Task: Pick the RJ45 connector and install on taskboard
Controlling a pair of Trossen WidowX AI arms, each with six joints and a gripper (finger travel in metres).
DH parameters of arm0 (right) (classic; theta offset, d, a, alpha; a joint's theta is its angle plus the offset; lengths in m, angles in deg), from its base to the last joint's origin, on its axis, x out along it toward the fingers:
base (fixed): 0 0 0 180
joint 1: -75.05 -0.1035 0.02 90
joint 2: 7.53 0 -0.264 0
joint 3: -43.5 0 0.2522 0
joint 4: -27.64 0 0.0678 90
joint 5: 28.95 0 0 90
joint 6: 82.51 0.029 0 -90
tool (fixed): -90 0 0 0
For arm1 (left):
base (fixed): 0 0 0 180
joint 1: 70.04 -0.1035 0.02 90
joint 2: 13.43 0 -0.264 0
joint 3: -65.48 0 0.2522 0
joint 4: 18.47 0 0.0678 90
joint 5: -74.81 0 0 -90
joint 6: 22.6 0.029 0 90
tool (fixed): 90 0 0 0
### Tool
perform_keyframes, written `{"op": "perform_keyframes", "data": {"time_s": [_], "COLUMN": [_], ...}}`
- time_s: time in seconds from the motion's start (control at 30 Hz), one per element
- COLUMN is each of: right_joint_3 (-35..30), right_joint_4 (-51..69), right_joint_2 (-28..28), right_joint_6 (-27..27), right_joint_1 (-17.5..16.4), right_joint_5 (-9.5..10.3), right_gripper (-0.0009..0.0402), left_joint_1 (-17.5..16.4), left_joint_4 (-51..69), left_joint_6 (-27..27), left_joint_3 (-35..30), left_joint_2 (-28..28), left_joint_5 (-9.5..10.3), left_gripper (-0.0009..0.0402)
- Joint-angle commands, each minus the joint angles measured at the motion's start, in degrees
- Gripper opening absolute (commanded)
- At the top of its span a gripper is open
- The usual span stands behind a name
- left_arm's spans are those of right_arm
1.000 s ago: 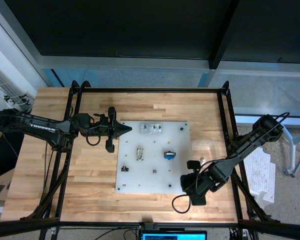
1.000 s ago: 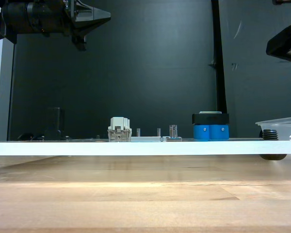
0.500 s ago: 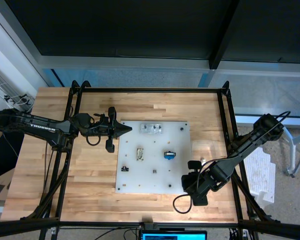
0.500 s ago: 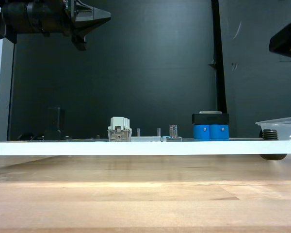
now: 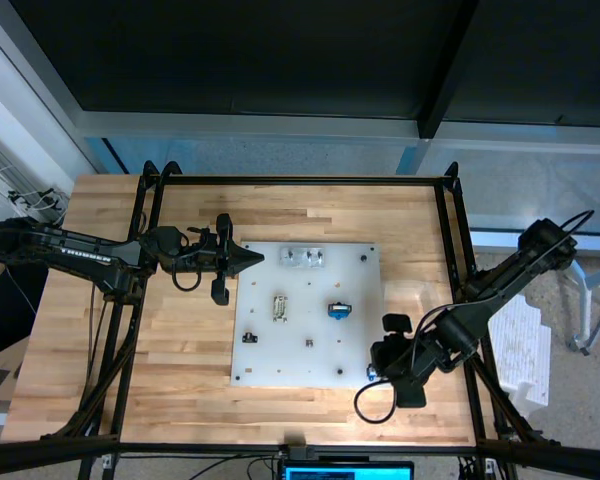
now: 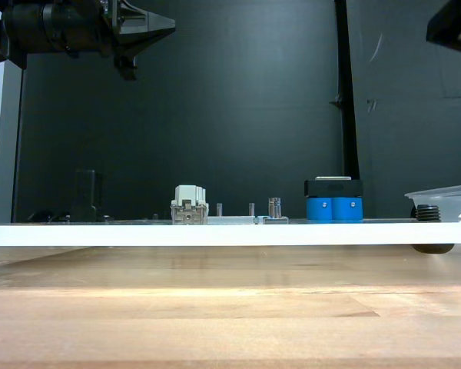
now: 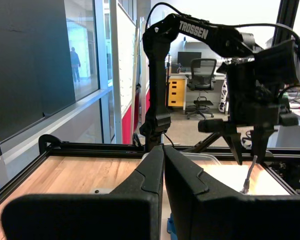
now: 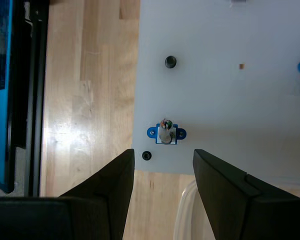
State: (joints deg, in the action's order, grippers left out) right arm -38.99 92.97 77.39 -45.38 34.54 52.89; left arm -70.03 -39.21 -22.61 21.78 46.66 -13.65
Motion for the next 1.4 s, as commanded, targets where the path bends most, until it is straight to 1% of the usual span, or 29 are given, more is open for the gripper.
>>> {"op": "perform_keyframes", "data": {"time_s": [0.03,0.47,0.6,0.73,0.9,0.97,1.13,1.2,1.3,1.4], "right_joint_3": [-1.2,-1.2,-0.9,-0.2,-0.1,-0.1,-0.1,-0.1,-0.1,-0.1], "right_joint_4": [1.8,1.9,1.9,1.9,1.8,1.4,-0.1,-0.7,-1.9,-3.3], "right_joint_2": [-0.1,-0.8,-3.2,-6.0,-8.5,-9.5,-11.8,-12.5,-13.4,-14.2], "right_joint_6": [-0.1,-0.4,-1.8,-4.1,-8.3,-9.6,-14.7,-15.8,-18.4,-22.6], "right_joint_1": [0.0,0.2,2.1,4.8,9.3,11.6,18.0,21.0,25.5,29.0], "right_joint_5": [0.28,0.11,0.15,0.09,-0.04,-0.35,-0.37,-0.44,-0.37,-0.37], "right_gripper": [0.0162,0.0160,0.0160,0.0160,0.0160,0.0160,0.0160,0.0158,0.0147,0.0127], "left_joint_1": [0.0,0.0,0.0,0.0,0.0,0.0,0.0,0.0,0.0,0.0], "left_joint_4": [0.0,0.0,0.0,0.0,0.0,0.0,0.0,0.0,0.0,0.0], "left_joint_6": [0.0,0.0,0.0,0.0,0.0,0.0,0.0,0.0,0.0,0.0], "left_joint_3": [0.0,0.0,0.0,0.0,0.0,0.0,0.0,0.0,0.0,0.0], "left_joint_2": [0.0,0.0,0.0,0.0,0.0,0.0,0.0,0.0,0.0,0.0], "left_joint_5": [0.00,0.00,0.00,0.00,0.00,0.00,0.00,0.00,0.00,0.00], "left_gripper": [0.0000,0.0000,0.0000,0.0000,0.0000,0.0000,0.0000,0.0000,0.0000,0.0000]}}
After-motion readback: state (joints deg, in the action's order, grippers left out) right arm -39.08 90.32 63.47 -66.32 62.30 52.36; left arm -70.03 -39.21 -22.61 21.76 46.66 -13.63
